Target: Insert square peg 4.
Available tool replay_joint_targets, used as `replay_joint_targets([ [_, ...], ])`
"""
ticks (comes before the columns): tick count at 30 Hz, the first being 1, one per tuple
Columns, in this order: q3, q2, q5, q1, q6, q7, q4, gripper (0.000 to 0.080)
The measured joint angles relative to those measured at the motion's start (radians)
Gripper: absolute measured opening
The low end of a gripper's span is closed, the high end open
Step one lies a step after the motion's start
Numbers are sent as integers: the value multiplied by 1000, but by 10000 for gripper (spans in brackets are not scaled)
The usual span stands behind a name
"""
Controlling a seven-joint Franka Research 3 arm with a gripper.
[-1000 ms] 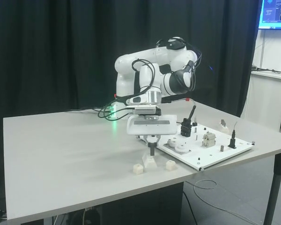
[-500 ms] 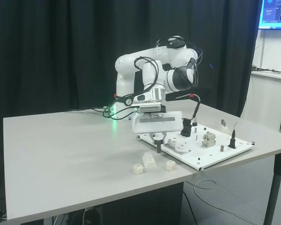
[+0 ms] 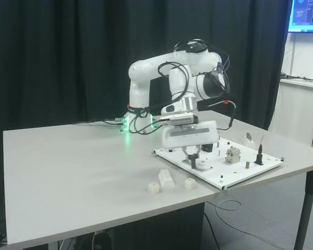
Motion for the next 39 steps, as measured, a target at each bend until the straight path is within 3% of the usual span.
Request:
replay_joint_targets([
  [10,0,6,-59,40,-27,147,67,153],
  [25,-4,31,-224,111,-33,432,184,153],
  [39,-8,32,-337,180,-52,760,285,153],
])
